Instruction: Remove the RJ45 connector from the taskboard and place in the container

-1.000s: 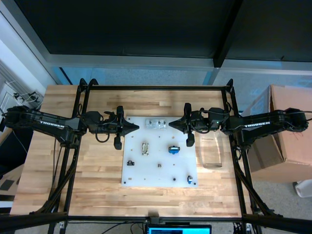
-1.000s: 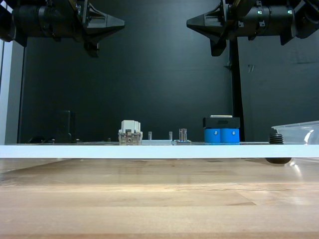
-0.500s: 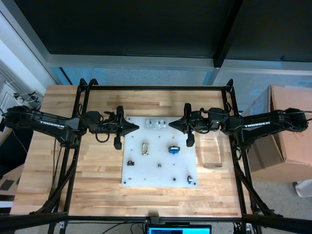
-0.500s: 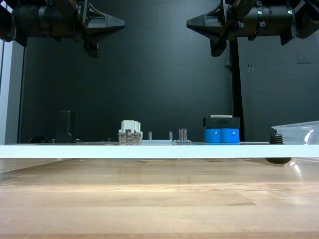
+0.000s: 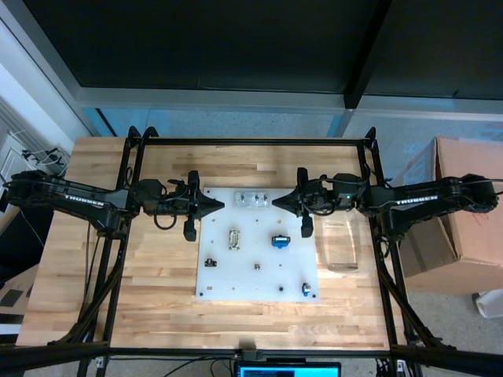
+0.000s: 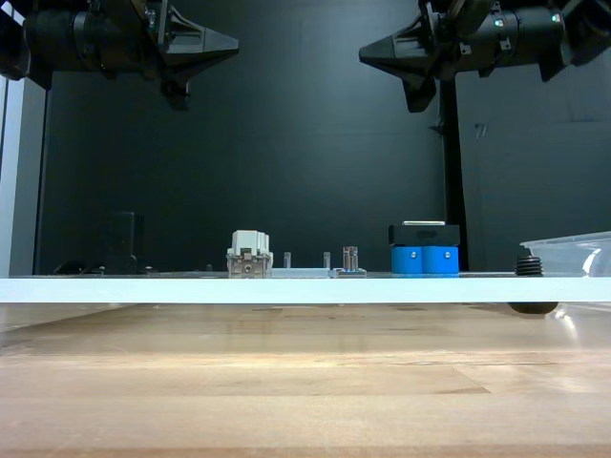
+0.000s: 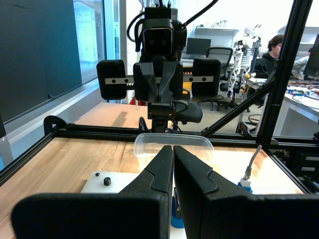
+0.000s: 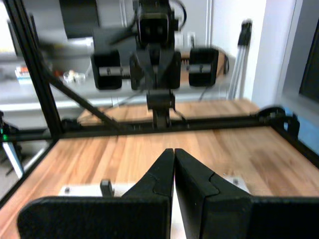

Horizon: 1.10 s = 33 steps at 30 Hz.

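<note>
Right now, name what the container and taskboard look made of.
Container: clear glossy plastic, apparently; wood shows through it. Taskboard: matte white sheet, likely plastic. Left gripper and right gripper hover shut above its far edge; which part is the RJ45 connector, I cannot tell.

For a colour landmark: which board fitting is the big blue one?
The black-topped blue block beside the beige connector; the other blue piece is smaller. Left end effector and right end effector hover shut above.

My right gripper (image 8: 173, 152) points level over the wooden table (image 8: 249, 159), fingers pressed together. Straight ahead, beyond a black frame rail (image 8: 199, 123), the left gripper (image 8: 155, 68) faces me head-on. A taskboard (image 8: 77, 191) corner carrying a small black peg (image 8: 105, 187) lies beneath my fingers.
</note>
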Each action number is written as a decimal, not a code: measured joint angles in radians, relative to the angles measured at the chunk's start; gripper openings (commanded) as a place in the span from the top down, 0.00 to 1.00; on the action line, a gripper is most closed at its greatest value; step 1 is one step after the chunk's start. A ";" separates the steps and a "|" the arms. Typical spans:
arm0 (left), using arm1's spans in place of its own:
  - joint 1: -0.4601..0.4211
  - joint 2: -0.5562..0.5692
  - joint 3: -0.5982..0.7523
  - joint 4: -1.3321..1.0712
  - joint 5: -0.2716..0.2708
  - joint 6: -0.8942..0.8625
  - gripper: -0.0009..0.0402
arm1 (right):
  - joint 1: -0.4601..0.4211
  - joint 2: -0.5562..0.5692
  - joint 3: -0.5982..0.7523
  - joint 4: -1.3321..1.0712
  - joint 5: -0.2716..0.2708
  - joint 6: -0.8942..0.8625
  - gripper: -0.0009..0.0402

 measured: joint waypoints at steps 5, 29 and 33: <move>0.000 0.000 0.000 0.000 0.000 0.000 0.98 | 0.023 -0.003 0.076 -0.216 0.001 -0.001 0.98; 0.000 0.000 0.000 0.000 0.000 0.000 0.98 | 0.368 -0.002 0.359 -1.075 0.166 0.114 0.98; 0.000 0.000 0.000 0.000 0.000 0.000 0.98 | 0.430 -0.002 0.390 -1.174 0.210 0.151 0.98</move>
